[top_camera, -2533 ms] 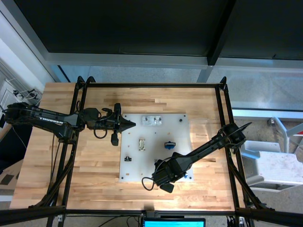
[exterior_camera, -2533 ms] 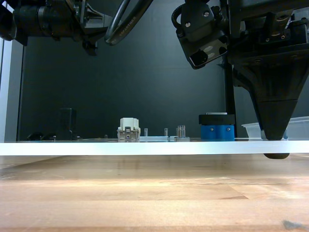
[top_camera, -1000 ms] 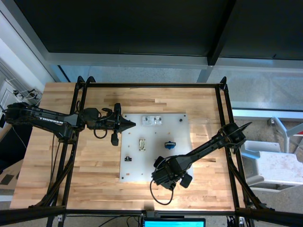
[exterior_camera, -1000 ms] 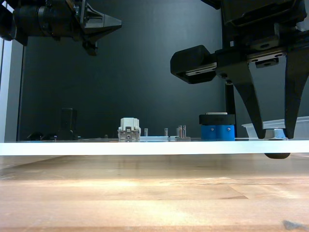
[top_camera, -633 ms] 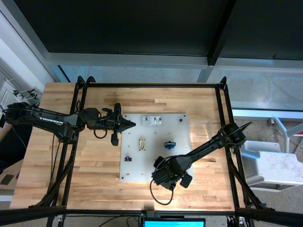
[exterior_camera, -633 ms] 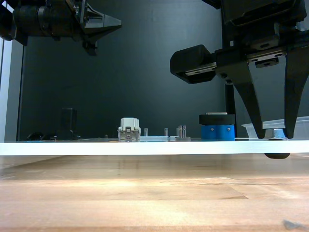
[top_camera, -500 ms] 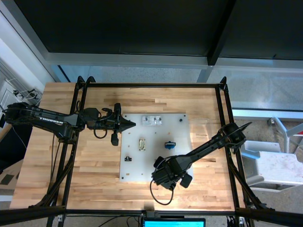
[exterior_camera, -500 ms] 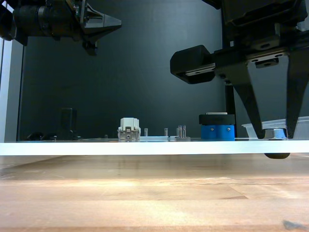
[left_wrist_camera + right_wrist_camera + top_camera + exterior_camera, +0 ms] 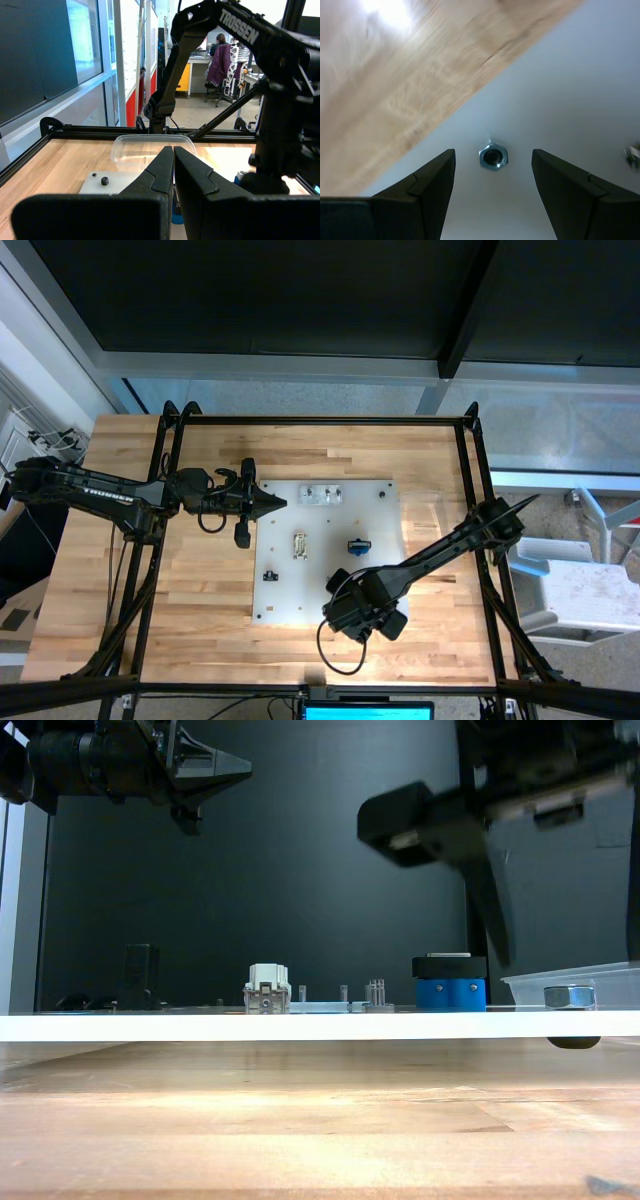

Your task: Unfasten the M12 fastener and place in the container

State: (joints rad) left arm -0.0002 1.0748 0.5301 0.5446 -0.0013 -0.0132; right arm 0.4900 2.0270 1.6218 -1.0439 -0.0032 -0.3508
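"TROSSEN" is printed in white capitals along the left arm, and it reads again, larger, on the right arm as the left wrist camera sees it. There are two arms, one nut and one container. The single silver nut sits low on the white board near its near right edge. It is on its stud, whose dark core fills the bore. The nut is outside the container, the one clear tray lying on the wooden counter just beside the board's right edge. The right gripper hangs straight above the nut, its two fingers spread wide to either side of it and touching nothing. The left gripper is held high over the board's far left edge, well apart from the nut, its two fingers pressed together with nothing between them. The board also carries one blue block and one beige connector.
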